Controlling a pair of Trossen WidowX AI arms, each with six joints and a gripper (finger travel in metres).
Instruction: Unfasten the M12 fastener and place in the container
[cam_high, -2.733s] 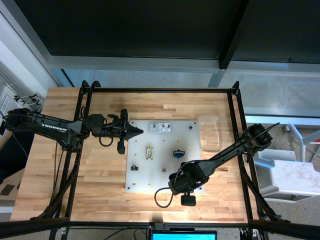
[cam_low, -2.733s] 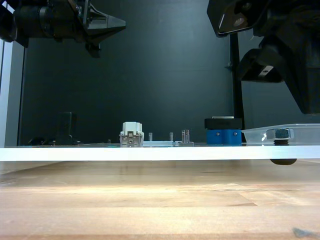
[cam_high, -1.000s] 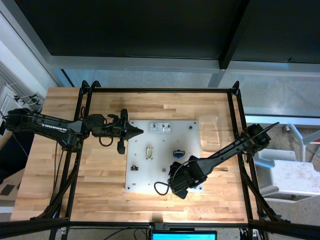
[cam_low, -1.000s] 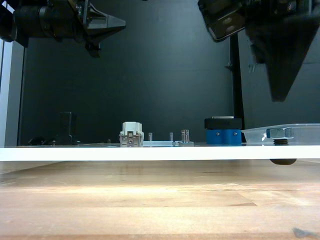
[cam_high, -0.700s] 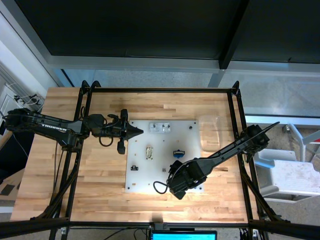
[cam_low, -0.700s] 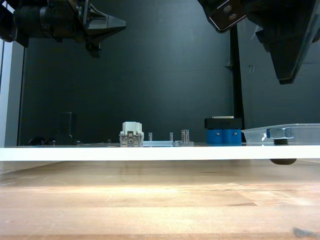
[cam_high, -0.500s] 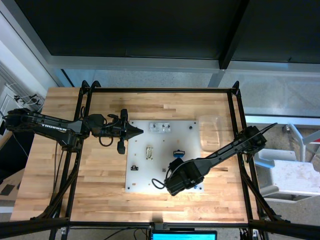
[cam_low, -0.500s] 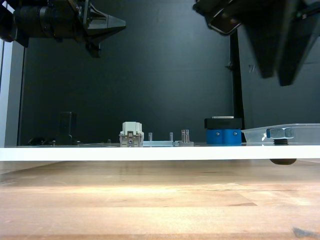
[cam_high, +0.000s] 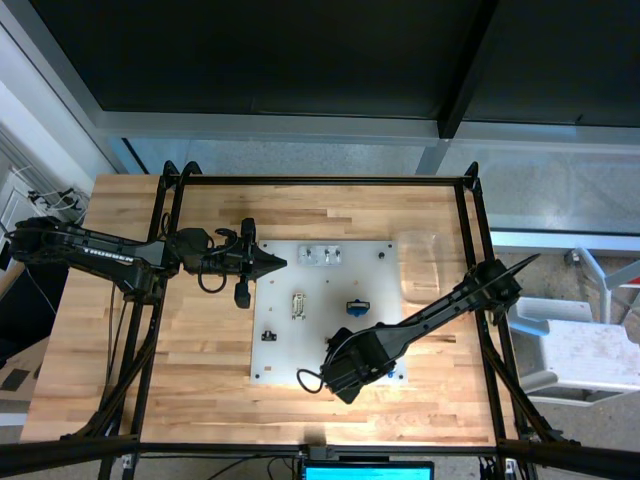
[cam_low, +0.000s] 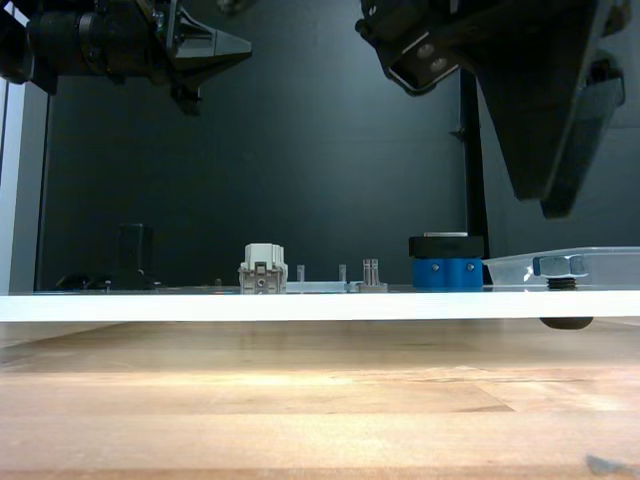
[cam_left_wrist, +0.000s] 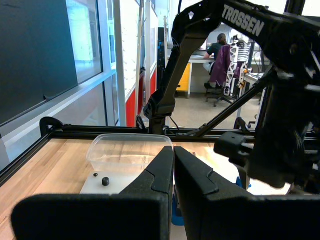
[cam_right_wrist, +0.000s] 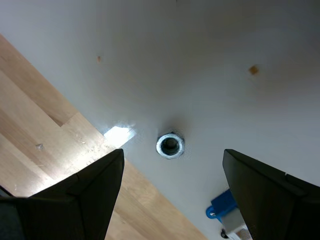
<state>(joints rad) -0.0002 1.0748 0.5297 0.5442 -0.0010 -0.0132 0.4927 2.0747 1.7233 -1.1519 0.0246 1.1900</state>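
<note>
The silver M12 nut (cam_low: 560, 266) sits on top of its black ribbed stud (cam_low: 564, 284) at the board's near right edge, in front of the clear container (cam_low: 610, 262). From above, the container (cam_high: 420, 265) stands off the board's far right side with nothing seen in it. My right gripper (cam_right_wrist: 172, 155) hangs open straight above the nut (cam_right_wrist: 170, 145), one dark finger (cam_right_wrist: 80, 192) on each side and well clear of it. In the low view the right gripper (cam_low: 545, 200) is high above the board. My left gripper (cam_high: 272, 263) is shut and parked over the board's far left edge.
On the white board (cam_high: 285, 345) stand a white connector (cam_low: 262, 270), a blue connector (cam_low: 446, 262) and small posts (cam_low: 371, 274). A black post (cam_left_wrist: 105, 181) stands near the container (cam_left_wrist: 131, 152). The black frame (cam_high: 320, 181) rings the wooden table.
The right arm has swung left over the board's near edge and turned its wrist, its fingers spreading. The nut stays on its stud. The left arm has not moved.
</note>
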